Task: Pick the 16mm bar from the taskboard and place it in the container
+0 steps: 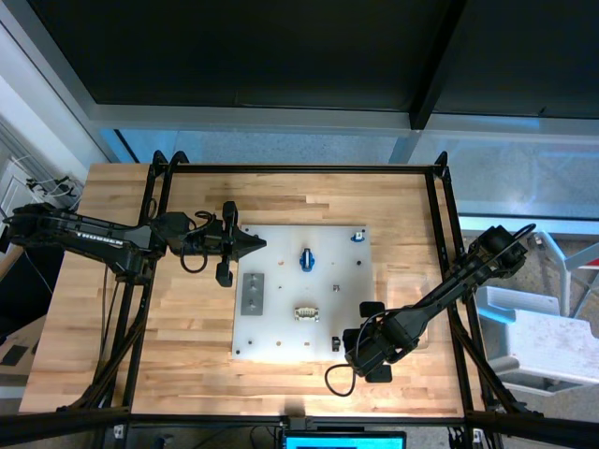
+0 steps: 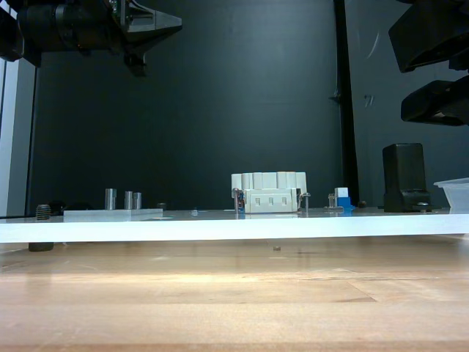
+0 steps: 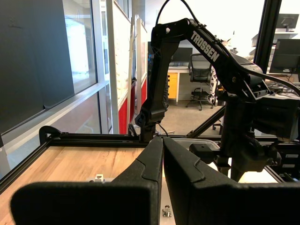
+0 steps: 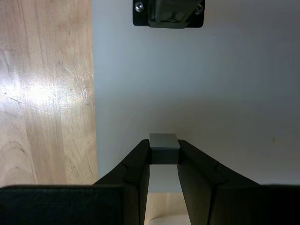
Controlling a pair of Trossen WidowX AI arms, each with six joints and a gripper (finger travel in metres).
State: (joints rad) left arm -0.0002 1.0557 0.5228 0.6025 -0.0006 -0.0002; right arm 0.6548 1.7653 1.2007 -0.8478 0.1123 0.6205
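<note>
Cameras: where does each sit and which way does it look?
High view: above the table's near edge, looking down at the taskboard; left gripper over its far-left corner, right gripper over its near-right corner.
Low view: tabletop height, looking level along the board; left gripper high above.
Left wrist view: on the left arm, looking level at the right arm; own shut fingers show.
Right wrist view: on the right arm, looking straight down at the board; fingers clamp a grey bar.
Shared: high and right wrist views show one black fitting.

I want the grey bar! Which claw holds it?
The right claw, over the near right corner of the white board, pinches the grey bar. The left claw is shut and empty, at its left edge.
</note>
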